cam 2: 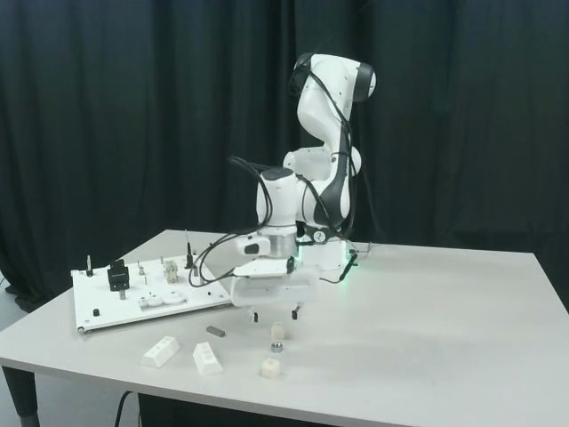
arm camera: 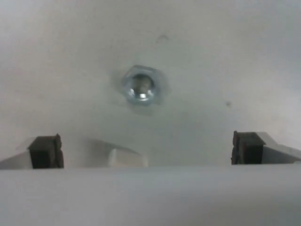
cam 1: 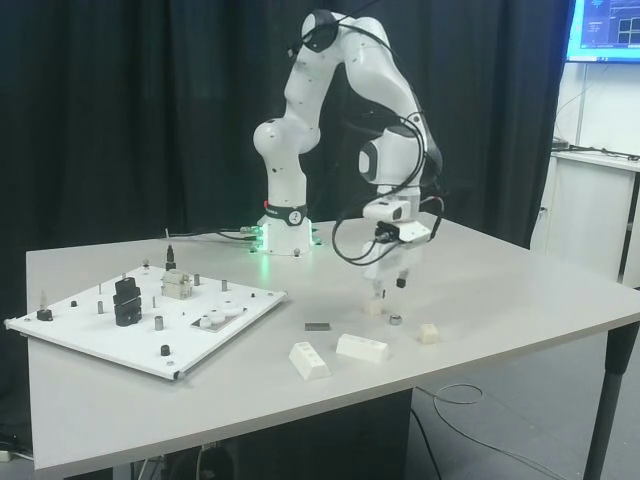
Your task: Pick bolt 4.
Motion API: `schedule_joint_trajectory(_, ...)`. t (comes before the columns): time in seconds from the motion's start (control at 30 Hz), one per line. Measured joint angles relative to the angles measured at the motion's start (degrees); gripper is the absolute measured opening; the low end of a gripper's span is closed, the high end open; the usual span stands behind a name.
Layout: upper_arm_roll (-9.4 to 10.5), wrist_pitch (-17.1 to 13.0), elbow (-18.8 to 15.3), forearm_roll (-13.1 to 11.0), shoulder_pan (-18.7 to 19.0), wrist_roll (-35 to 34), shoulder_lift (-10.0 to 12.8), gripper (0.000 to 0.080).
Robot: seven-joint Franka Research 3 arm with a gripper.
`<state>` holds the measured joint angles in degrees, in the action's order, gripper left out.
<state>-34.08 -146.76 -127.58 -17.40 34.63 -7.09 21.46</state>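
Grey table (cam 1: 520,290), bolt 4 (arm camera: 141,88) standing below white arm's jaws, spread wide, holding nothing

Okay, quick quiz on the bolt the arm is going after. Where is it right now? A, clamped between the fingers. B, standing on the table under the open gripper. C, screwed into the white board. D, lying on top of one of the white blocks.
B: the bolt stands on the bare grey table, untouched, with the gripper open above it.
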Motion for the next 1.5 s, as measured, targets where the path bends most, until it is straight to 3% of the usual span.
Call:
schedule_joint_trajectory(0.37, 4.25, -2.18, 0.0, 0.0, -2.63, 3.96, 2.19, 0.08)
schedule_joint_trajectory(0.8, 8.84, -3.37, 0.3, 0.0, -7.55, 5.18, 3.09, 0.08)
schedule_joint_trajectory(1.5, 10.5, -3.65, 2.23, 0.0, -9.58, 5.87, 5.17, 0.08)
